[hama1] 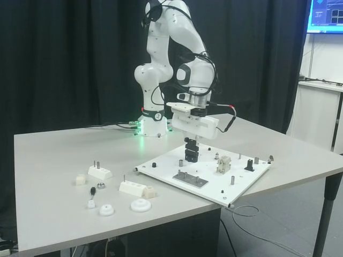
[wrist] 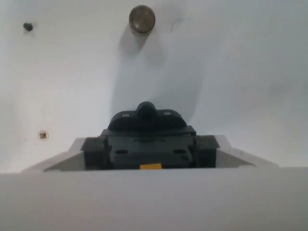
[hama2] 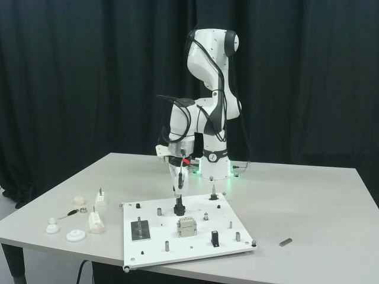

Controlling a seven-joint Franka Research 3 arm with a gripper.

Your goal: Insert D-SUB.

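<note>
On the grey table point(hama1: 48, 160) before black curtains point(hama1: 69, 59), the jaws point(hama1: 191, 151) are clamped on the D-SUB point(wrist: 147, 139) above the white board point(hama2: 195, 245).

A white square board point(hama1: 244, 184) lies on the grey table point(hama1: 48, 160) in front of the white arm's base point(hama1: 151, 126). Small white blocks point(hama1: 100, 172) and discs point(hama1: 141, 204) sit on the table beside the board. A small grey bar point(hama2: 285, 241) lies alone off the board's opposite side.

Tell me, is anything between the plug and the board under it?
Nothing visible. The claw holds the black plug just above the white board, and the wrist view shows only bare board beyond the plug.
</note>
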